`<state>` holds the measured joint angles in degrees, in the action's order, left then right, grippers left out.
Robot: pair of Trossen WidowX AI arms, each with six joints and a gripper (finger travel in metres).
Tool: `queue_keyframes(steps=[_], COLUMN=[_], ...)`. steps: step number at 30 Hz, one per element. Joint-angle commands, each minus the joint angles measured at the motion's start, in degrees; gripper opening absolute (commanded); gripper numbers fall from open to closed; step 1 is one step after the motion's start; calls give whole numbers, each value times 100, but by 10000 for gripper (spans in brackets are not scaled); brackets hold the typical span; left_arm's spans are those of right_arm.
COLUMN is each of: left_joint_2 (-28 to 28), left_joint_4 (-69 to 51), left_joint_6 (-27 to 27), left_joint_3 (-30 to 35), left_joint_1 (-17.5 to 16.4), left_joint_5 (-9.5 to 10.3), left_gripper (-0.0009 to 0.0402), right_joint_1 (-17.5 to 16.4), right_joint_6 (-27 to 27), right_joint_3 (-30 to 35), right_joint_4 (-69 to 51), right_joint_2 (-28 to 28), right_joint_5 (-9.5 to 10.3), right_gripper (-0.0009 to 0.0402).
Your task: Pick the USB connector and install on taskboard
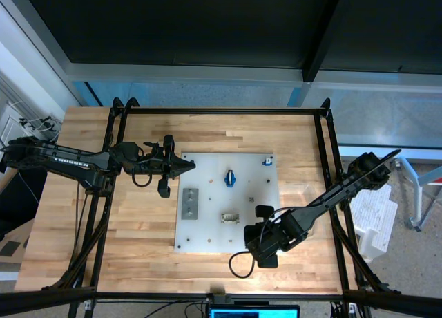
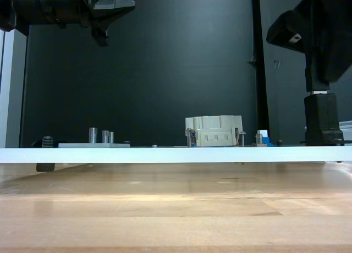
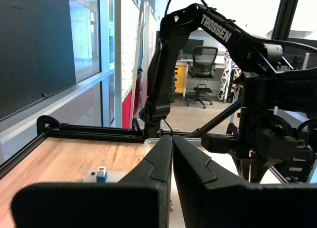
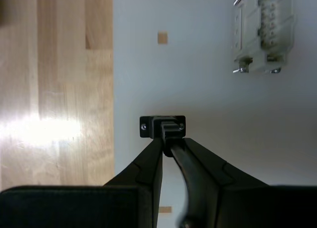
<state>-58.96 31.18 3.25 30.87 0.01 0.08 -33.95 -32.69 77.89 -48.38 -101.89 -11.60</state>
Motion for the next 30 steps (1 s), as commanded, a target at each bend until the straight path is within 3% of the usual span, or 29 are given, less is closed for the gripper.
queue_keyframes(steps=[1,14,30], left_joint_2=[0,0,0], left_joint_4=[0,0,0], left_joint_6=[-2,-2,-2], left_joint_3=[0,2,0], left_joint_1=[0,-2,-2], left_joint_5=[-2,-2,-2], left_gripper=[0,0,0], right_joint_1=[-4,-7,-7], right_joint_6=[-15,-9,0], right_joint_3=[59,127,125], right_joint_4=[28,-173,-350], right_joint_2=[66,496,741], right_joint_5=[-85,-85,-70], right_gripper=[75,145,149])
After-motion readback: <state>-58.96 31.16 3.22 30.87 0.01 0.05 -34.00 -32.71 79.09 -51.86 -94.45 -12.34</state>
